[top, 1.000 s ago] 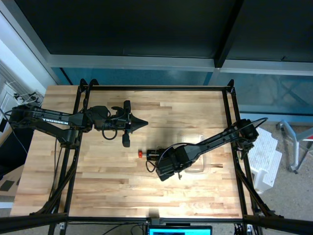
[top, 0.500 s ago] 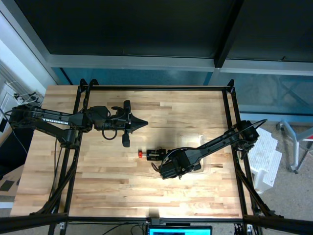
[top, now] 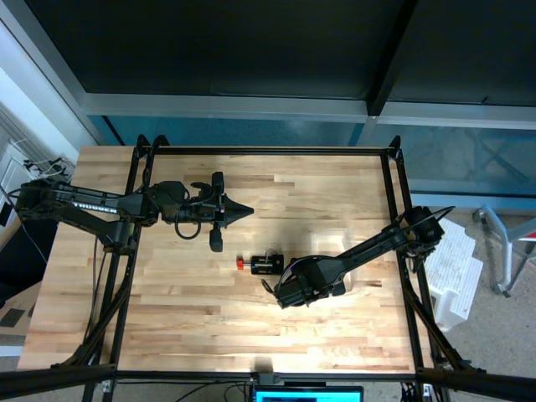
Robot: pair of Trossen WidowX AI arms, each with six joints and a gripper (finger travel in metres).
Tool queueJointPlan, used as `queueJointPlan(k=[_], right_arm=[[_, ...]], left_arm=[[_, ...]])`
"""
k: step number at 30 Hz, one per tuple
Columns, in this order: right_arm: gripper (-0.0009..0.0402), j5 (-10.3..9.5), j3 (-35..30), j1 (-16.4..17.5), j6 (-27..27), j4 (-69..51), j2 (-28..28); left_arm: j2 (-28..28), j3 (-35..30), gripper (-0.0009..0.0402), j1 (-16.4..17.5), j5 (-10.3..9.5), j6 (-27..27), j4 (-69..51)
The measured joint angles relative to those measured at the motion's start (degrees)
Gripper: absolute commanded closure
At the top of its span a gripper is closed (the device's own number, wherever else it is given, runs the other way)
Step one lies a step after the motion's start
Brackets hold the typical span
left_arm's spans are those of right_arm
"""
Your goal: Pick the rca connector and install on the hub
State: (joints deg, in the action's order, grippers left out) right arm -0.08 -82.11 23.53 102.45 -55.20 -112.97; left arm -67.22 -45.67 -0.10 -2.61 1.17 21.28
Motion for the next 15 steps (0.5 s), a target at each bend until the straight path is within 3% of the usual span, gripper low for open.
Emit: queueJointPlan(k=[11,15], right_arm=[[0.0256,-0.04,3.5,0.0,0.7,4.4,-0.3],[0.0256,-1.05,3.6,0.0,0.7,5.4,-1.7]], left_arm=[[0.0,0.0,0.0393,0.0,0.0,0.0,0.0],[0.0,0.0,0.0393,0.0,0.0,0.0,0.0]])
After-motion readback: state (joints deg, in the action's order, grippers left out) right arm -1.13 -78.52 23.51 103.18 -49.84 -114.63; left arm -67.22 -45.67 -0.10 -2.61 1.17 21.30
